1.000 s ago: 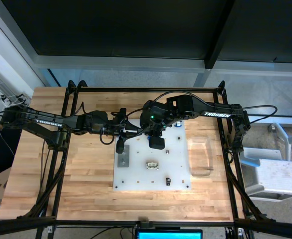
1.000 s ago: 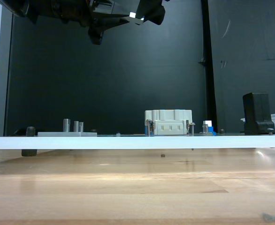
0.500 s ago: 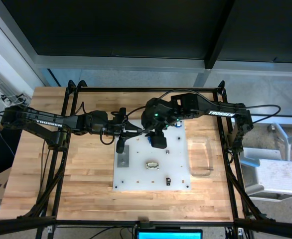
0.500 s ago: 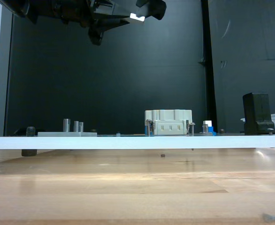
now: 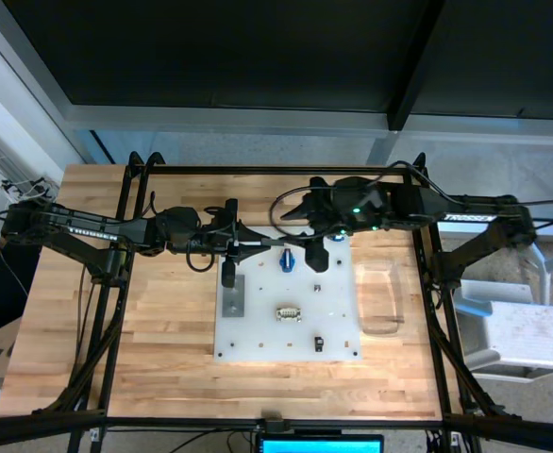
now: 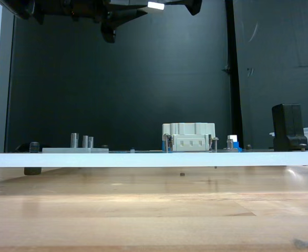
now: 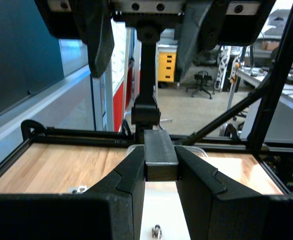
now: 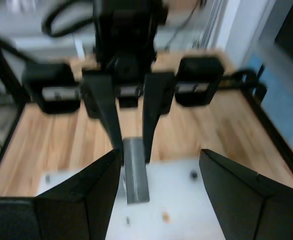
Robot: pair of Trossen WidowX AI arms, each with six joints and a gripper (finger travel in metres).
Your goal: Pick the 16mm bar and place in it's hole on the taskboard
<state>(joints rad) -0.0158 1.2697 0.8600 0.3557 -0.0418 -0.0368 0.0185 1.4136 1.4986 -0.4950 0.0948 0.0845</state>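
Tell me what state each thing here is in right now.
16mm bar: held in left gripper, high above taskboard, clear of its hole.
left gripper: shut on the bar, over taskboard's far edge.
right gripper: open, empty, raised, facing the bar.

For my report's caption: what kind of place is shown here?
Probably a robotics lab: a white taskboard on a wooden table, with a yellow cabinet beyond. The left end effector holds the 16mm bar above the board; the right end effector hovers open, facing it.
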